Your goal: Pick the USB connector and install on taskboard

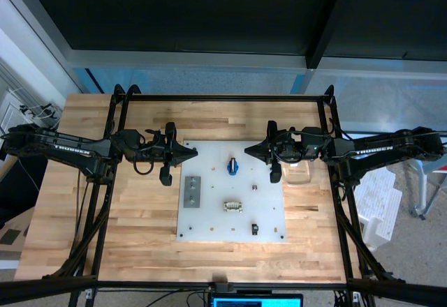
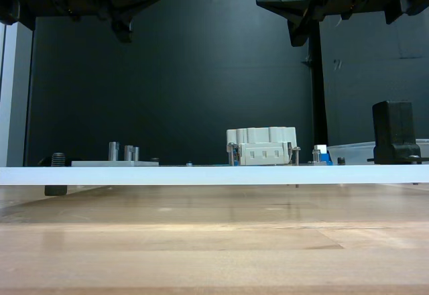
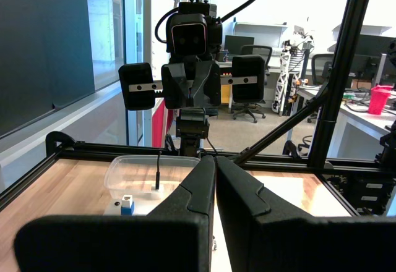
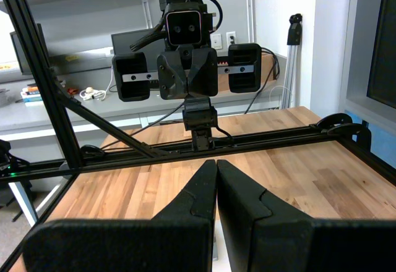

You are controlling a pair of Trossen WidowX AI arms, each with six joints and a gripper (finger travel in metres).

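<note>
The left arm reaches inward, roughly level, from the left edge of the table (image 1: 126,209). Its left pincer (image 1: 191,153) hangs high above the far-left corner of the taskboard (image 1: 209,223), fingers pressed tip to tip on nothing. I read this as a parked pose that keeps the arm off the board.

The taskboard lies flat in the middle of the table, between the two arms. It carries a grey block (image 1: 191,190), a blue part (image 1: 232,166), a silver socket (image 1: 233,206) and a small black part (image 1: 255,229). These are spaced well apart, probably so each can be approached from above without fouling its neighbour.

The right arm mirrors the left. Its right pincer (image 1: 249,151) is raised over the board's far side, shut and empty, nose pointing at the left pincer across a gap.

Just beside the board's right edge, under the right arm's wrist, a clear tub (image 1: 300,176) sits on the table. The left wrist view shows a thin dark piece (image 3: 158,172) standing inside it — I take it for the USB connector or its lead, though it is too small to be sure. Since it lies on the right arm's side, that arm looks the likelier one to fetch it. It would have to tip its wrist down and part its fingers first.
</note>
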